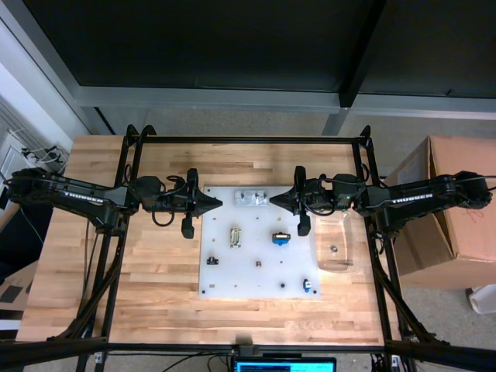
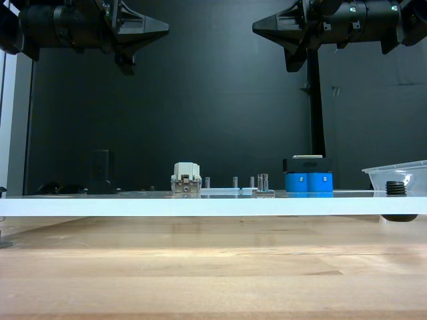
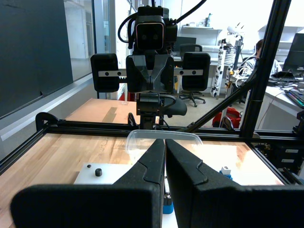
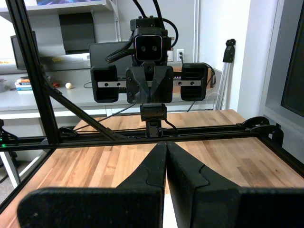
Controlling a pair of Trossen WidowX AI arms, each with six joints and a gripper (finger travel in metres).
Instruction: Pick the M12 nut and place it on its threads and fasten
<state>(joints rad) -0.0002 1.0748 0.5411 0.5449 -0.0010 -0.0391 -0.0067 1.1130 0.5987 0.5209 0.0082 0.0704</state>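
A small silver nut lies free inside the clear tray just right of the white board. The black ribbed stud stands near the board's near right edge. Its ribs show bare in the low view, with nothing on top. My left gripper hovers high over the board's far left part, shut and holding nothing. Facing it, my right gripper hangs at the same height over the far middle, also shut and holding nothing. Both are well above the board in the low view.
On the board stand a blue block, a beige connector, a silver fitting and a small blue-white part. A black frame rings the table. A cardboard box stands off the table's right side.
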